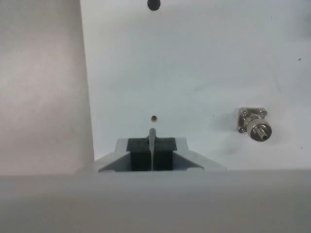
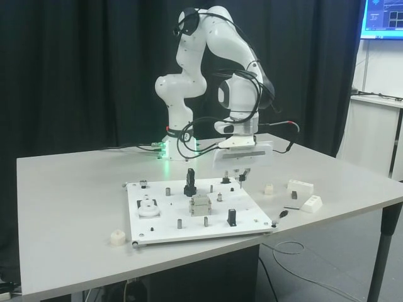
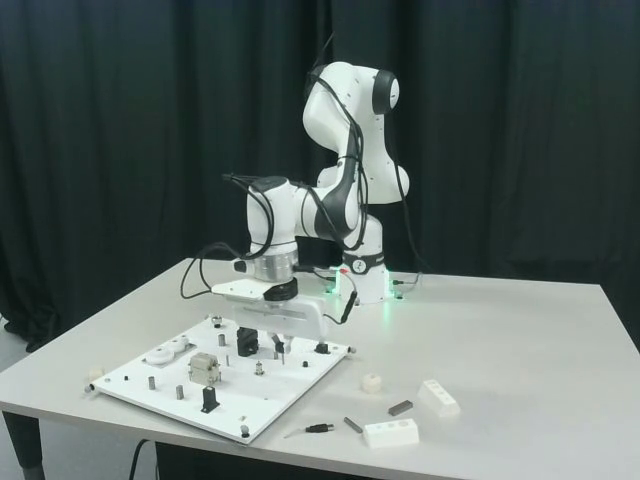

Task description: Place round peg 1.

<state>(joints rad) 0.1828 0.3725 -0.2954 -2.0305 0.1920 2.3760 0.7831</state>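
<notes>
- Wrist view: the two-fingered gripper point(image 1: 151, 154) has its black pads pressed onto a thin grey metal round peg point(image 1: 152, 138), whose tip juts out past the fingertips. The peg tip hangs just short of a small round hole point(image 1: 154, 118) in the flat white assembly board point(image 1: 194, 63). A larger black hole point(image 1: 153, 5) lies farther along the same line from the small hole. Off to one side of the small hole sits a grey metal threaded connector on a square flange point(image 1: 254, 124). The board's edge runs on the other side, with the grey table point(image 1: 39, 82) beyond it.
- First room view: the white arm point(image 2: 214, 56) reaches down over the far edge of the board point(image 2: 198, 211). The gripper point(image 2: 240, 179) hangs just above the board with the peg pointing down. A black upright block point(image 2: 189, 181) stands on the board near the gripper, and a grey metal cube-shaped fixture point(image 2: 201, 204) sits at the board's middle. Small white blocks point(image 2: 301, 187) lie on the table beside the board.
- Second room view: the gripper point(image 3: 277, 345) is low over the board point(image 3: 225, 385), on the edge nearest the arm's base point(image 3: 365, 285). A white slotted block point(image 3: 392, 433) lies on the table, apart from the board.
</notes>
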